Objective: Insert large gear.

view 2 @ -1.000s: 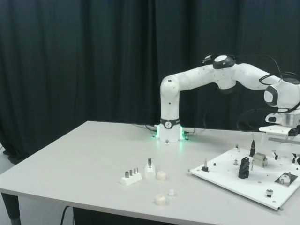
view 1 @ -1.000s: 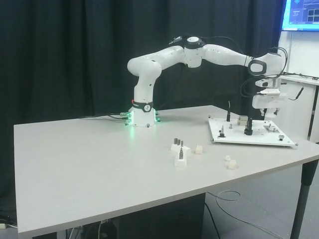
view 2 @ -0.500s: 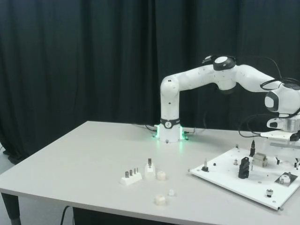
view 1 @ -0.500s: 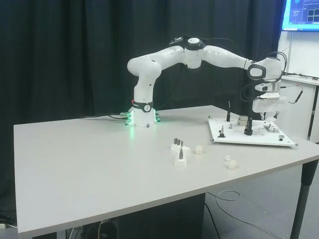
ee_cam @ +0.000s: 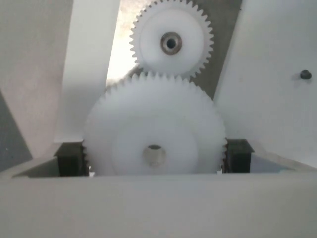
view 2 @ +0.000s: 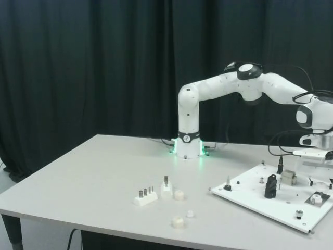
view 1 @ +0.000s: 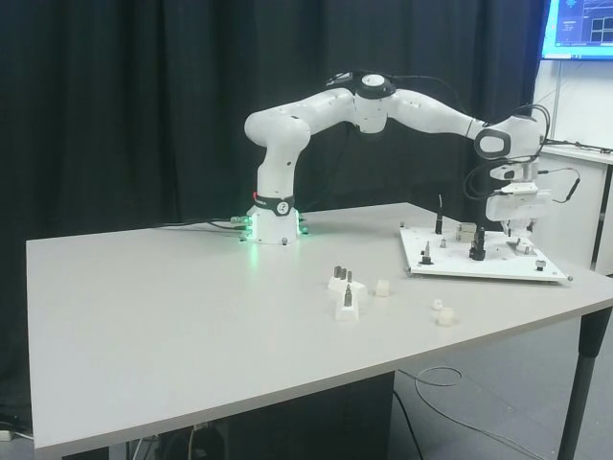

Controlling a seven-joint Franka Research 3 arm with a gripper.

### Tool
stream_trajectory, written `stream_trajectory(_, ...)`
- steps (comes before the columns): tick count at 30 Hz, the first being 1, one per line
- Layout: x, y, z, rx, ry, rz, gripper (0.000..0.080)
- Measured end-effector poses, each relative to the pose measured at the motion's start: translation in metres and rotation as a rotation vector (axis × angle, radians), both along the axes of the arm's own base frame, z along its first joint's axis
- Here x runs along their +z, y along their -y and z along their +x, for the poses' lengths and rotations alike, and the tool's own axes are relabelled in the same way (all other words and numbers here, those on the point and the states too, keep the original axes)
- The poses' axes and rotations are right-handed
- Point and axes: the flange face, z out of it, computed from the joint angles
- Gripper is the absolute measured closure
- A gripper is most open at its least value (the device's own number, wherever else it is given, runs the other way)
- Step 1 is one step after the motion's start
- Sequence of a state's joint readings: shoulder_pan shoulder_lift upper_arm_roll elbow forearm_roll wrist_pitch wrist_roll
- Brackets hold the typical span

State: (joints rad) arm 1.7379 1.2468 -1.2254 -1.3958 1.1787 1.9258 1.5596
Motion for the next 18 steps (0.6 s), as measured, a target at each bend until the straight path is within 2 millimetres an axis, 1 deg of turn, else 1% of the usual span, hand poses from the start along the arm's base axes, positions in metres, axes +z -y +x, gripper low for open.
stream_trajectory(18, -0.0106, -0.0040, -0.0038, 0.001, 0.021, -0.013, 0.0206)
